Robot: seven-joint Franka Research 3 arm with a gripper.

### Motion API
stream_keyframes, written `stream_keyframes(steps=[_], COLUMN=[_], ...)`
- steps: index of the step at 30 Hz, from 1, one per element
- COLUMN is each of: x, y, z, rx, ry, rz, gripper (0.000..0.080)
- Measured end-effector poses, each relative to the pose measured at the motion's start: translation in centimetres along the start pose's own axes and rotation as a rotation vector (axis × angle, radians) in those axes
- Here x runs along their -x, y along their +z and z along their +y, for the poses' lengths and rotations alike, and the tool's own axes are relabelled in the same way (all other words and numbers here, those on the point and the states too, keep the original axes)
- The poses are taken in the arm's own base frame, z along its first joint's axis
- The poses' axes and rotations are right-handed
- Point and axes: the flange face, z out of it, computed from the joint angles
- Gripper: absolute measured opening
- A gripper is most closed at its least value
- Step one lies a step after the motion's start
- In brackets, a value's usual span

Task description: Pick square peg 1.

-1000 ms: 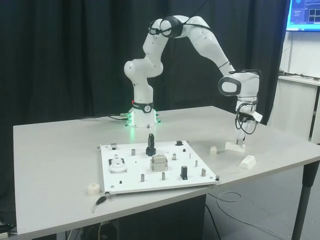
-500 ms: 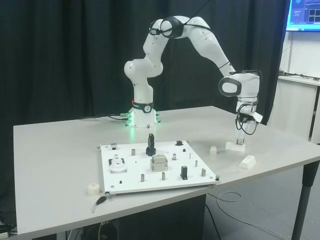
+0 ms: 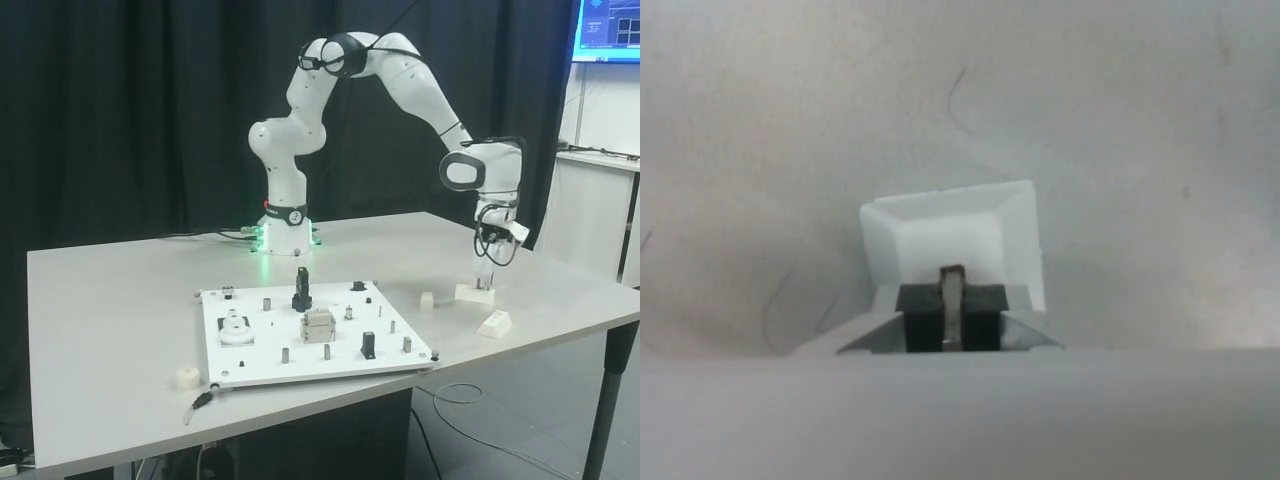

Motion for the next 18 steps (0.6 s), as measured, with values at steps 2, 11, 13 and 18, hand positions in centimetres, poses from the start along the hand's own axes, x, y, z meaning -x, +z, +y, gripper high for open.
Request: stream_keyframes(steps=[2,11,13,18], x=[-0.2,-0.9,-1.0,-1.3], y=[-0.4,-2.2,-2.6,-3.3], z=[0.0,-0.1,-0.1,-0.2], rx=[0.002,0.025,0.03,0.039], ry=[0.002,0.007,0.008,0.01], rz=[0.001,-0.011,-0.014,-0.021], gripper=[0.0035,0.0035,0.0035,0.0034])
